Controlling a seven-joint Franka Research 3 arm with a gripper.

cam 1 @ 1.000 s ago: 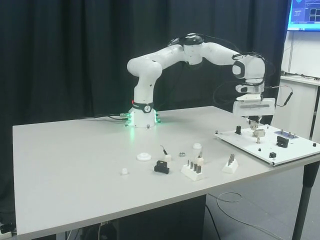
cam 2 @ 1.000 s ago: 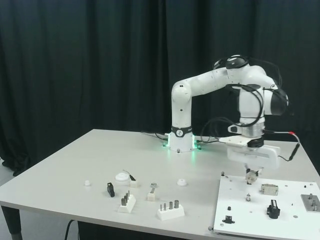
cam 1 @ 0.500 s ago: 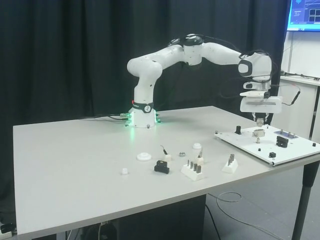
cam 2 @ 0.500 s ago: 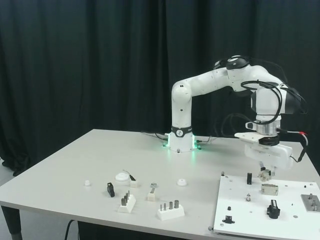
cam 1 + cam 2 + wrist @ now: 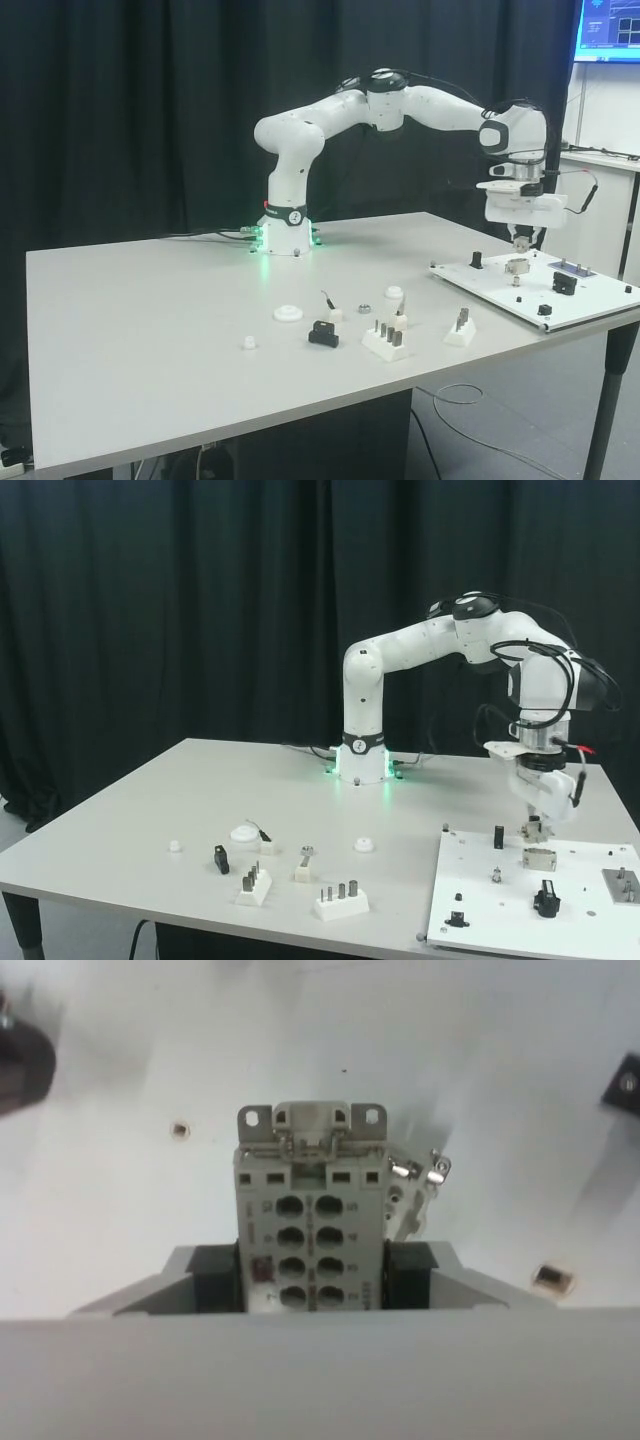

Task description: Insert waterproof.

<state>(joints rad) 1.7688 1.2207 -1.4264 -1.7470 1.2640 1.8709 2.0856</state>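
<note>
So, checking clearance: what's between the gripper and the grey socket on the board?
Only the connector the gripper holds; the second room view shows nothing else.

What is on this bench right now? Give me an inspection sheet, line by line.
Surface: grey table, with a white board at one corner.
Job's things: connector, held above the board; grey housing on the board.
Clutter: small holders and loose parts mid-table.
Grippers: gripper shut on the connector.
Cables: wrist cables; floor cable.
Surroundings: black curtain; screen.
</note>
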